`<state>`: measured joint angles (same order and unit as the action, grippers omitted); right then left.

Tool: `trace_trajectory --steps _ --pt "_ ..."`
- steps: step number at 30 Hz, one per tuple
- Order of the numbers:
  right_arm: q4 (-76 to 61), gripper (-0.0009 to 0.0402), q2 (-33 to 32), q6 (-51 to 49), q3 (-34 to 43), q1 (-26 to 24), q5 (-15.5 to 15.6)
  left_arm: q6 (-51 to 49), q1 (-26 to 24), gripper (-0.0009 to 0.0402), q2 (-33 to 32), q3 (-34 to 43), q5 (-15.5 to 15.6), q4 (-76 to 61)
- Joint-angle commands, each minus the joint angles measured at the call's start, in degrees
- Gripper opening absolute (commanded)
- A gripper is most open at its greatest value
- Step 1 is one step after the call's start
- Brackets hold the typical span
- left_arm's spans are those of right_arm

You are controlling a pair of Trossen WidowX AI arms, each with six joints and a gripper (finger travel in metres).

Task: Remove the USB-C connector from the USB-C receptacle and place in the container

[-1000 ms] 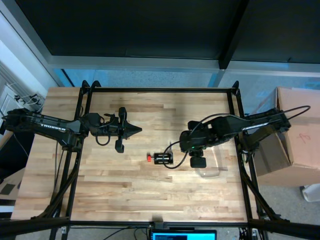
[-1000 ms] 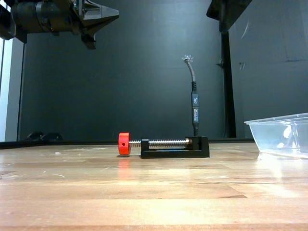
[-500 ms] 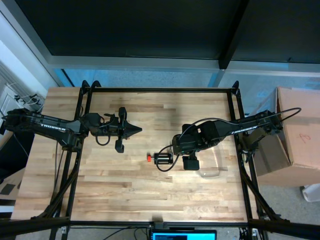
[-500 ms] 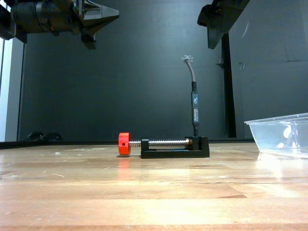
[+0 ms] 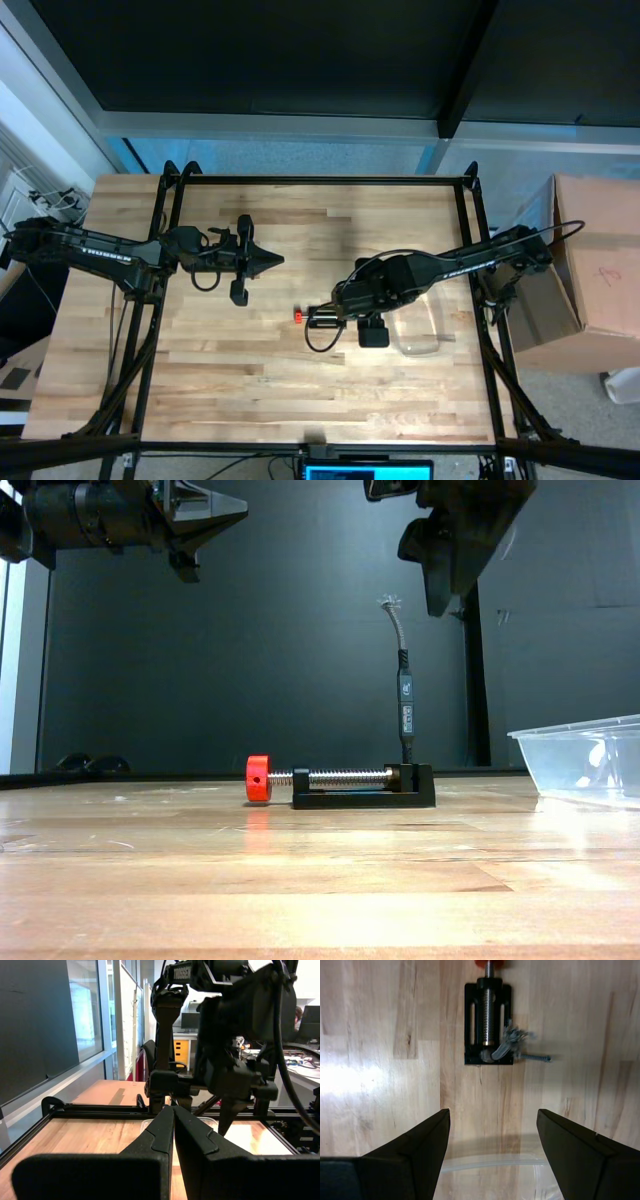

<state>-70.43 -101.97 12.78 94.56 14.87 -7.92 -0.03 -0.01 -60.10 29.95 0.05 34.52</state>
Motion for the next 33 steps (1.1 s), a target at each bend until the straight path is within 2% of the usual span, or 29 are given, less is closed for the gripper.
trace_trajectory --steps 1,7,24,30,33 --pt "1.03 0.0224 -0.96 0.04 -0.74 0.11 0.04 0.02 0.02 0.0000 0.00 0.00 -0.02 0.02" --pt "5.99 0.0206 -1.75 0.31 -4.70 0.15 0.04 0.02 0.00 0.0000 0.00 0.00 -0.02 0.00" --pt "20.76 0.0202 -1.75 0.52 -14.84 0.28 0.59 0.02 0.00 0.0000 -0.02 0.00 -0.02 0.00" --pt "25.07 0.0179 -1.75 1.81 -17.11 0.44 3.15 0.02 0.00 0.0000 -0.02 0.00 -0.02 0.00" --pt "26.23 0.0160 -1.75 2.10 -17.73 0.55 3.23 0.02 0.00 0.0000 -0.02 0.00 -0.02 0.00"
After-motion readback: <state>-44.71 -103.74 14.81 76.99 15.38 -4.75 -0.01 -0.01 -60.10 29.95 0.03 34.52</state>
